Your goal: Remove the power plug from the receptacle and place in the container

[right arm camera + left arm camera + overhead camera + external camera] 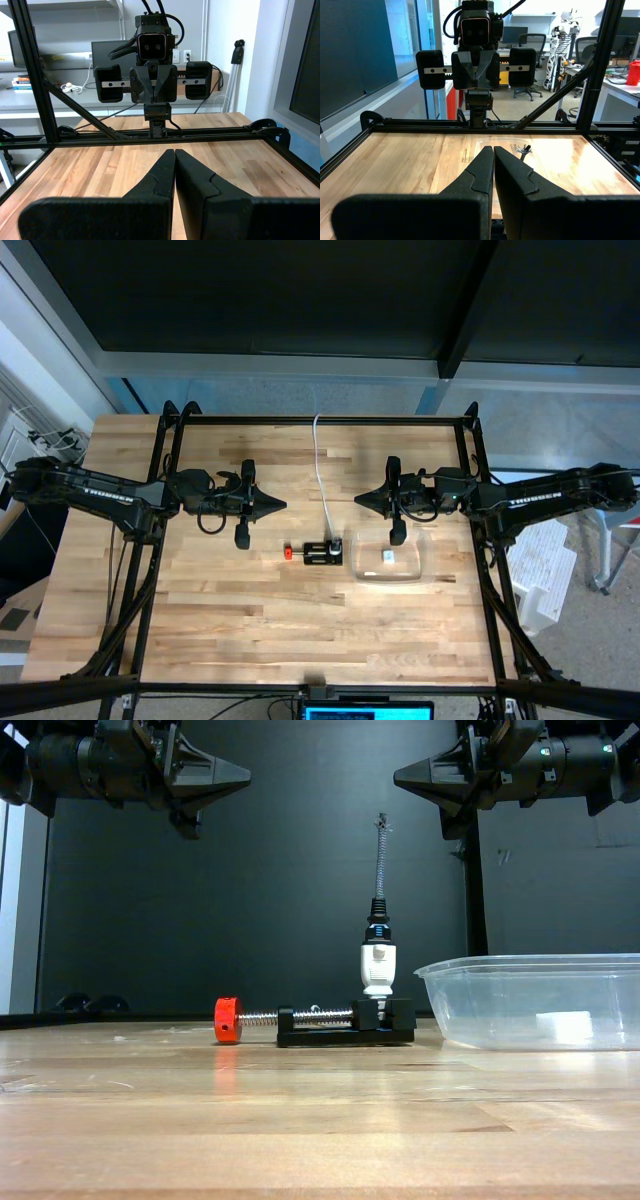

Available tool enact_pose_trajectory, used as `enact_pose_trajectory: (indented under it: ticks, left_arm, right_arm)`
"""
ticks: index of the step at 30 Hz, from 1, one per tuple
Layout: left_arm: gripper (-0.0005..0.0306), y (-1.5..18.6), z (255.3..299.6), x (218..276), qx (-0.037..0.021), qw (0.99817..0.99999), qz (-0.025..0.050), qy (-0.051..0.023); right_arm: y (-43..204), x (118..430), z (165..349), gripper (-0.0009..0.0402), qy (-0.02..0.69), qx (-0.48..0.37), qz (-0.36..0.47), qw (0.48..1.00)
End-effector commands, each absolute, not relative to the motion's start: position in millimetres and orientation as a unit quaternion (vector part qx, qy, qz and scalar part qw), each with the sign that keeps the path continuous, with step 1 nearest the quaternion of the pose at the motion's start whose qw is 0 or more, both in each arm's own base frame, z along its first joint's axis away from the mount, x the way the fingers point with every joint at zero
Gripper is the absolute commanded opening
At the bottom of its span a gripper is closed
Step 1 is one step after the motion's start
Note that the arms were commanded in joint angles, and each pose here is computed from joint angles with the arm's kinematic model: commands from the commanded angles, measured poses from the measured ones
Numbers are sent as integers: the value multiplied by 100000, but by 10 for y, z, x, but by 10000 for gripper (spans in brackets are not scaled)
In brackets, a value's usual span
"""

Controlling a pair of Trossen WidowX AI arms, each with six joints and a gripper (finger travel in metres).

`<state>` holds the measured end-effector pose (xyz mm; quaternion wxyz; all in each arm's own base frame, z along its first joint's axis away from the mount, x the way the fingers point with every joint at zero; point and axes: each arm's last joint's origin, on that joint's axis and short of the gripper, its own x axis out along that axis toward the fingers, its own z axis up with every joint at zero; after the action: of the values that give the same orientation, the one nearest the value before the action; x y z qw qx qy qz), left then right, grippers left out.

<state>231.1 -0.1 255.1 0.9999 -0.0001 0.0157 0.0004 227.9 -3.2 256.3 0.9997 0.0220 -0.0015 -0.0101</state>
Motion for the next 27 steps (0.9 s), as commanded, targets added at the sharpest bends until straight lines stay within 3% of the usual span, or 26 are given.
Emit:
enact_pose_trajectory:
  ticks: [1,18,27]
  left_arm:
    - [0,0,2553,2312,-9,99988,19,1554]
    - [0,1,2552,2311,-9,99988,38,1574]
    - [0,0,2553,2312,-9,99988,38,1554]
  right_arm:
    - [-30,2280,2562,0,-146,2202,-989,99971]
    - [-30,2281,2556,0,310,2413,-1000,99965]
    - [37,2355,2690,0,15930,4361,-244,98626]
